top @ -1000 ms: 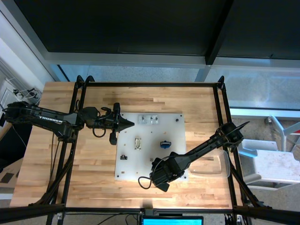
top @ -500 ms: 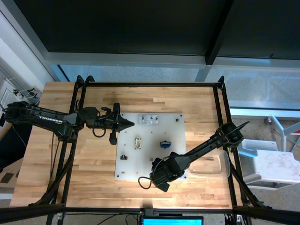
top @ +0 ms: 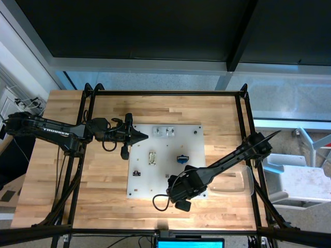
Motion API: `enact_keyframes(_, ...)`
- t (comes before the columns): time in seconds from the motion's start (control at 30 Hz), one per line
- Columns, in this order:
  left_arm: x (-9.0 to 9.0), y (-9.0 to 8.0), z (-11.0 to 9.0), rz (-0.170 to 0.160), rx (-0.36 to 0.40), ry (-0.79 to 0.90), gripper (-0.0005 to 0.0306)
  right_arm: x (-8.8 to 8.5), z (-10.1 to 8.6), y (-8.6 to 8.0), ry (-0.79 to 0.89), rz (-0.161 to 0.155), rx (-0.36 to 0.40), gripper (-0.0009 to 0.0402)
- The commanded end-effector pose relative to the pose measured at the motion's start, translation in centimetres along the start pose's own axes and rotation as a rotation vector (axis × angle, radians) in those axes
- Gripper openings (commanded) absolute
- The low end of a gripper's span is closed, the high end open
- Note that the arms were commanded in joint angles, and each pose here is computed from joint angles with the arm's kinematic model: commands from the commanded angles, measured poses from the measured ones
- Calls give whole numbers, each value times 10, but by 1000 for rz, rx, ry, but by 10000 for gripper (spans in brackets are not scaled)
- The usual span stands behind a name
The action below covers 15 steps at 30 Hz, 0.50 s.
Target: Unfasten the M12 fastener and place in the container
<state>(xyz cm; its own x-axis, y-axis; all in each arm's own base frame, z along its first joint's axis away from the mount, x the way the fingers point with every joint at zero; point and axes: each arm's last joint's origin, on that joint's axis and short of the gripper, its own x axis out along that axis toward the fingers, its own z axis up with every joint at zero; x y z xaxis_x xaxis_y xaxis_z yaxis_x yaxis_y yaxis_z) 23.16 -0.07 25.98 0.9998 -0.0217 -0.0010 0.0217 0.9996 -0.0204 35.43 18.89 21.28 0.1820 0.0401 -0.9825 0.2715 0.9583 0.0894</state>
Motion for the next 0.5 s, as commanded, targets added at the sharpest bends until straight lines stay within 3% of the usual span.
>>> enact_keyframes(0.03,0,0,0,0,0,0,0,-10,-1,-1,-12,13,-35,6)
enact_keyframes(0.3,0,0,0,0,0,0,0,-34,-10,-9,-35,19,-26,7)
enact_keyframes(0.5,0,0,0,0,0,0,0,-42,-30,-22,-26,14,-15,7)
